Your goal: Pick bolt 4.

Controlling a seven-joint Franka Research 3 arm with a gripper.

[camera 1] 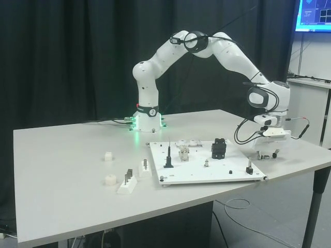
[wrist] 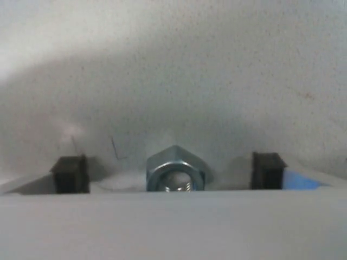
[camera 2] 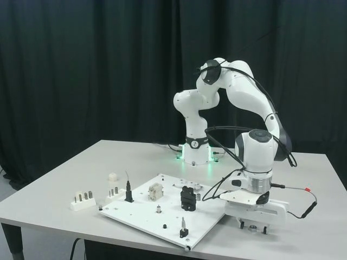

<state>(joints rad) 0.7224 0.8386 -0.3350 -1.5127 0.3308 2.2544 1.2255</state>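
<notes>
The bolt (wrist: 174,170) shows as a shiny metal hex head standing on the grey table, midway between my two black fingertips. My gripper (wrist: 169,173) is open, with a gap on each side of the hex head. In the first room view the gripper (camera 1: 266,154) is low over the table, right of the white board, with the bolt (camera 1: 265,156) under it. The second room view shows the bolt (camera 2: 252,227) on the table between the lowered fingers (camera 2: 242,223) of the gripper (camera 2: 253,226).
A white assembly board (camera 1: 217,173) lies left of the gripper and carries a black block (camera 1: 219,149), a thin black post (camera 1: 169,157) and small fittings. White holders with bolts (camera 1: 128,182) stand further left. The table's front edge (camera 2: 282,246) is close.
</notes>
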